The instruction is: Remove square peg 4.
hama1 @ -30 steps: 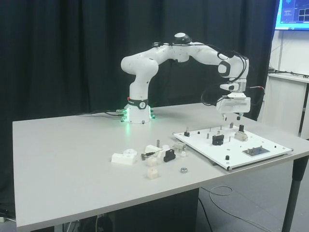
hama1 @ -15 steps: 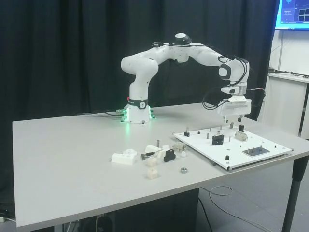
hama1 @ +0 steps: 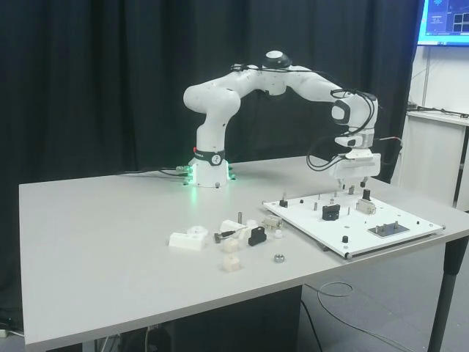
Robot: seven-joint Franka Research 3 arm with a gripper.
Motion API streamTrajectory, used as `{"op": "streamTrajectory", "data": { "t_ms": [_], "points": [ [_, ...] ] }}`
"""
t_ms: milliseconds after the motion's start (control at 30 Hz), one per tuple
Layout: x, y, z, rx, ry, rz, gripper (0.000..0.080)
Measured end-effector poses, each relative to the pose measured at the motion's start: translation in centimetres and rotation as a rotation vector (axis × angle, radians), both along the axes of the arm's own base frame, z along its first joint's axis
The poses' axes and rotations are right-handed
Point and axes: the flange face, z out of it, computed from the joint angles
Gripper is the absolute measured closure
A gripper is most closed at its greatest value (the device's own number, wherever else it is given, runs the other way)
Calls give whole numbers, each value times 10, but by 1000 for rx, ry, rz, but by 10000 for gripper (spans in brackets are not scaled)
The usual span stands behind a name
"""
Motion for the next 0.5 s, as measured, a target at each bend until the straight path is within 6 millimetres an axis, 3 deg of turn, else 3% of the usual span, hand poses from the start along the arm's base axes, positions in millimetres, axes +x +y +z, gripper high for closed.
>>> {"op": "streamTrajectory", "data": {
  "t_ms": [500],
  "points": [
    [-1, 1, -7, -5, -7, -2, 3]
  ]
}}
